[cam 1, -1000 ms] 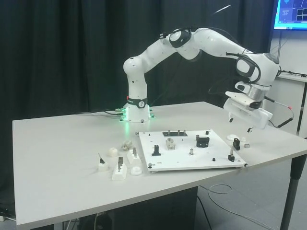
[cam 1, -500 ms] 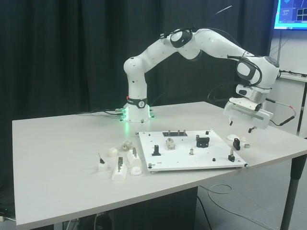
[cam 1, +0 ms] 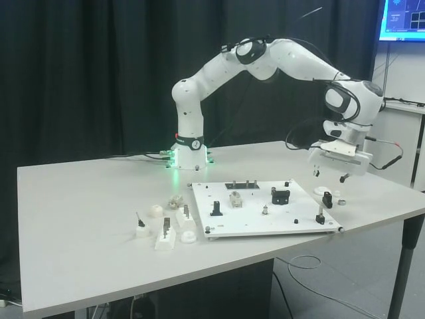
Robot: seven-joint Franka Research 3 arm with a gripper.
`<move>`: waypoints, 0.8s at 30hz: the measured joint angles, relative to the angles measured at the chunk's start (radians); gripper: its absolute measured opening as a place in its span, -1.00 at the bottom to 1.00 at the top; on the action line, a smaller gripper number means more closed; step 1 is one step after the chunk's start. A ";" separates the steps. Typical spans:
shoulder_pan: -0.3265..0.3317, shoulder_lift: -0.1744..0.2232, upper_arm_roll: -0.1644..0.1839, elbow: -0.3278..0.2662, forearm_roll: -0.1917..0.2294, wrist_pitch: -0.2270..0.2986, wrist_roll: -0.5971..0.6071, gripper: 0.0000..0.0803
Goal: Pick D-SUB.
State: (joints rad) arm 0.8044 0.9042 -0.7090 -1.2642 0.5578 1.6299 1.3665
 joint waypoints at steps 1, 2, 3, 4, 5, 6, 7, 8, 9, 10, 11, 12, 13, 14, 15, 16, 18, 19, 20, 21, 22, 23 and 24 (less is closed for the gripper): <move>0.002 -0.003 0.000 -0.007 0.000 0.006 -0.019 0.99; 0.005 -0.007 0.001 -0.015 0.000 0.012 -0.040 0.99; 0.007 -0.011 0.002 -0.023 0.000 0.018 -0.059 0.99; 0.010 -0.014 0.003 -0.031 0.000 0.024 -0.082 0.99; 0.013 -0.019 0.004 -0.039 0.000 0.032 -0.105 0.99; 0.016 -0.023 0.004 -0.049 0.000 0.039 -0.131 0.99; 0.019 -0.027 0.005 -0.057 0.000 0.045 -0.156 0.99; 0.023 -0.031 0.005 -0.067 0.000 0.053 -0.184 0.99; 0.027 -0.035 0.005 -0.076 0.000 0.060 -0.212 0.99; 0.031 -0.038 0.005 -0.084 -0.001 0.069 -0.238 0.99; 0.035 -0.042 0.005 -0.093 -0.001 0.076 -0.267 0.99; 0.039 -0.045 0.005 -0.103 -0.001 0.083 -0.291 0.99; 0.043 -0.048 0.005 -0.111 -0.001 0.090 -0.312 0.99; 0.048 -0.052 0.005 -0.120 -0.002 0.096 -0.333 0.99; 0.053 -0.055 0.005 -0.129 -0.002 0.103 -0.351 0.99; 0.058 -0.058 0.005 -0.137 -0.003 0.110 -0.366 0.99; 0.068 -0.064 0.005 -0.153 -0.005 0.122 -0.394 0.99; 0.074 -0.066 0.005 -0.161 -0.008 0.128 -0.404 0.99; 0.080 -0.068 0.005 -0.167 -0.011 0.134 -0.413 0.99; 0.085 -0.070 0.005 -0.174 -0.014 0.141 -0.422 0.99; 0.092 -0.072 0.005 -0.181 -0.017 0.150 -0.431 0.99; 0.098 -0.075 0.005 -0.189 -0.020 0.158 -0.442 0.99; 0.104 -0.077 0.005 -0.195 -0.022 0.166 -0.452 0.99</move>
